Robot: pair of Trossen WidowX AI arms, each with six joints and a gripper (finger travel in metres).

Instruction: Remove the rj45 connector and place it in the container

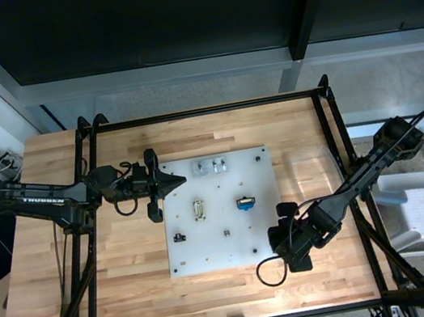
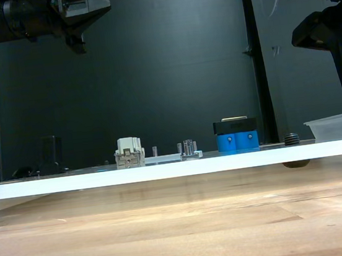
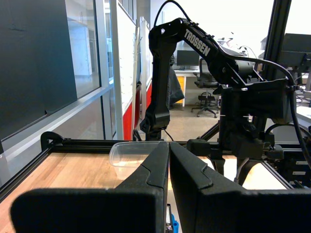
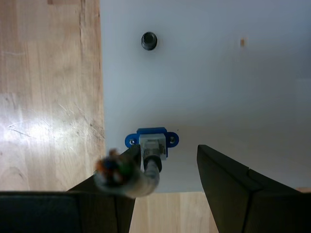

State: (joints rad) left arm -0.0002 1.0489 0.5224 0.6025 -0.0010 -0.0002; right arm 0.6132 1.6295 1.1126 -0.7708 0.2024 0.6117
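On a wooden table [image 1: 130, 255] before a dark wall [image 1: 169, 10], the right gripper's [image 4: 167, 148] spread fingers flank the rj45 connector [image 4: 153, 144] at the white board's [image 1: 218, 239] corner. The left gripper [image 1: 181, 180], fingers pressed together, hovers at the board's left edge.

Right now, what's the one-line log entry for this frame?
left gripper: shut, parked above white board's left edge | right gripper: open, above RJ45 connector in blue mount | container: right of board

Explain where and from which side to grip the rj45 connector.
Pinch the rj45 connector across its plug body, from above: it stands upright in the blue socket, under the open right gripper. The left gripper hovers shut by the board's left edge.
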